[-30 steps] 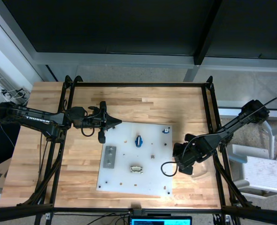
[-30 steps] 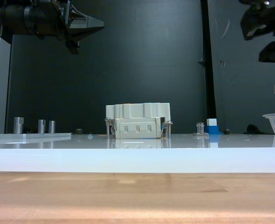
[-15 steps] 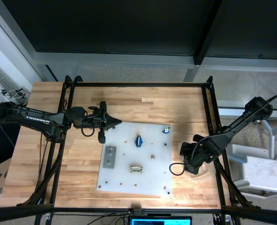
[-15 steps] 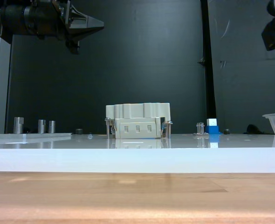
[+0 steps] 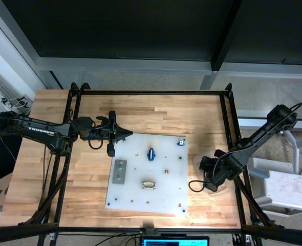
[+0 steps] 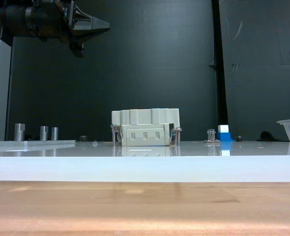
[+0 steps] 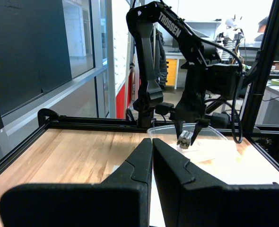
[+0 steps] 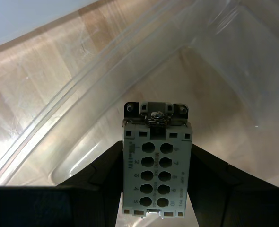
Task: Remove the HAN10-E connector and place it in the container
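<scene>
Off the white board (image 5: 141, 197) at about 3 o'clock, the right fingers (image 8: 99, 182) pinched the connector (image 8: 157, 163) by its long sides, its long axis running along the fingers and its pin holes facing the wrist camera. It hung over the clear tray (image 8: 130, 54), so I judged the release needed only a straight drop. The left fingers (image 7: 135, 163), pressed together, hovered at the board's 10 o'clock corner, much the farther arm.

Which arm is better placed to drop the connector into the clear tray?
Right. The right pincer grips the HAN10-E connector directly above the container, with tray floor showing beneath it. The left pincer is shut and empty, raised over the task board's far left corner, away from the tray.
</scene>
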